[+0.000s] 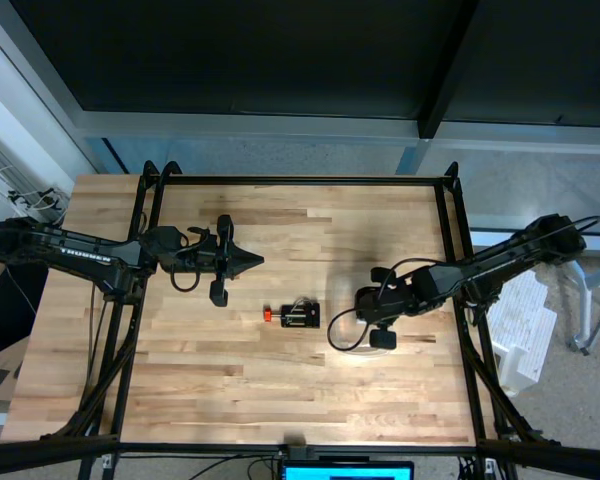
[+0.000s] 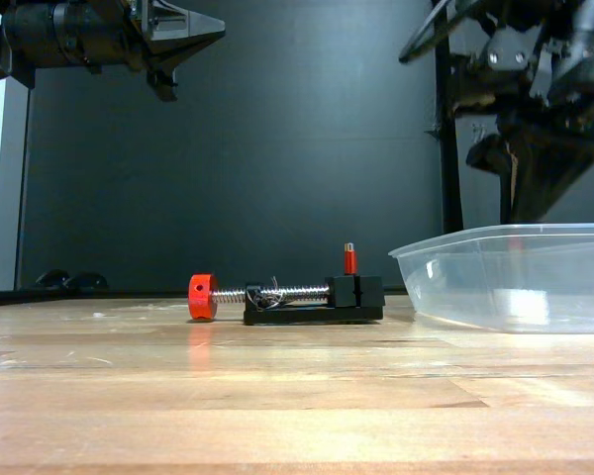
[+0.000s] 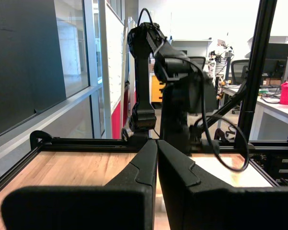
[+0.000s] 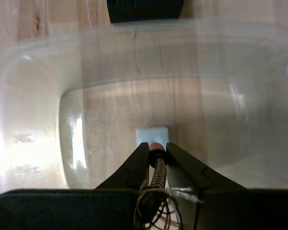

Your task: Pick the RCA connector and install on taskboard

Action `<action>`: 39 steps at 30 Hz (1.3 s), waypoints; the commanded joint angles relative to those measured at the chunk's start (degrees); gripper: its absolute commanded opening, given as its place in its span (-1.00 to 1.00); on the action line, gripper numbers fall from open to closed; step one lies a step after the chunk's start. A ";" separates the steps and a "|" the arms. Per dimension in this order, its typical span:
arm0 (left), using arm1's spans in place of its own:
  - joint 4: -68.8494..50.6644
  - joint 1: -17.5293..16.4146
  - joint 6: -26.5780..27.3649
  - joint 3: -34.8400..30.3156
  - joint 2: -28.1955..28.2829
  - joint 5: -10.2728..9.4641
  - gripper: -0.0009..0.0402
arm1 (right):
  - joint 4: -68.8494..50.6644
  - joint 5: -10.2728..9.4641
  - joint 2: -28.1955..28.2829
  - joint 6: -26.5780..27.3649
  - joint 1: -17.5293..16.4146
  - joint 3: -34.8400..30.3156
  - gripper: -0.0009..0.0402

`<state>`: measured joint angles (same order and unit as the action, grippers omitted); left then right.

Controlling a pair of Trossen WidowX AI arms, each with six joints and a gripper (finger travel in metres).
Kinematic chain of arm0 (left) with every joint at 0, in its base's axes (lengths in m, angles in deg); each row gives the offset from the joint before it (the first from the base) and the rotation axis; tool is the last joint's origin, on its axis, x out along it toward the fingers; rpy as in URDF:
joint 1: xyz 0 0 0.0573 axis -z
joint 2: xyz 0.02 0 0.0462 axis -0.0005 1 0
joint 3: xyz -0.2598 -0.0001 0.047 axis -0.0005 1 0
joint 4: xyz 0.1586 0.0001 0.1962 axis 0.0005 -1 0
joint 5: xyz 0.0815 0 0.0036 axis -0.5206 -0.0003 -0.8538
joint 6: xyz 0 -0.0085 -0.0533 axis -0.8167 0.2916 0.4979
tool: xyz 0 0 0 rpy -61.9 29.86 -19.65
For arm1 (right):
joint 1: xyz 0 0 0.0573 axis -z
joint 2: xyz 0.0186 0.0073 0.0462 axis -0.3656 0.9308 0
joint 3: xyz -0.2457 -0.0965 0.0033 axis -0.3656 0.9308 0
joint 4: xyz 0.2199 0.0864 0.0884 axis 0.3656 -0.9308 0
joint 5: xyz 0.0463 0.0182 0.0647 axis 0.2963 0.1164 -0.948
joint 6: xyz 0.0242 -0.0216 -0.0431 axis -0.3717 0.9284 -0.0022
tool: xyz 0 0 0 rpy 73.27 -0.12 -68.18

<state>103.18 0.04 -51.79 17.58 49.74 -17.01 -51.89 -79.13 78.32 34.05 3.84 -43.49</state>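
The taskboard (image 1: 302,316) is a small black block near the table's middle, with a red knob (image 2: 202,296) at its left end and a short red post (image 2: 348,257) on top. My right gripper (image 4: 153,149) hangs fingers-down over the clear tray (image 4: 33,62), to the right of the taskboard. It is shut on the RCA connector (image 4: 151,136), a pale square piece with a reddish tip, a coiled metal stem and thin wires. From the low view the right gripper (image 2: 527,203) sits just above the tray rim. My left gripper (image 3: 156,158) is shut and empty, held high to the left of the board.
The clear plastic tray (image 2: 505,282) stands on the wood to the right of the taskboard, under the right arm (image 1: 480,265). A black frame (image 1: 300,181) runs round the table's edges. The left arm (image 1: 70,250) reaches in from the left edge.
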 commanded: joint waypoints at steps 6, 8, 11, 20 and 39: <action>0.02 0.00 -0.02 0.00 0.02 0.02 -0.96 | -8.13 0.00 -1.40 0.11 0.00 -6.38 -0.95; 0.02 0.00 -0.02 0.00 0.02 0.00 -0.96 | -8.92 0.00 -1.55 0.11 0.00 -6.82 -0.95; 0.02 0.00 -0.02 0.00 0.02 0.02 -0.96 | -9.05 0.00 -1.73 0.09 0.00 -6.78 -0.95; 0.02 0.00 0.00 0.00 0.02 0.02 -0.96 | -7.69 -1.51 -1.55 0.44 1.57 -6.75 -0.95; 0.02 0.00 -0.02 0.00 0.02 0.02 -0.96 | -4.31 -3.34 9.46 5.55 5.81 -16.22 -0.95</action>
<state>103.20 0.04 -51.79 17.60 49.74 -17.01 -56.46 -82.23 86.91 39.34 9.57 -58.88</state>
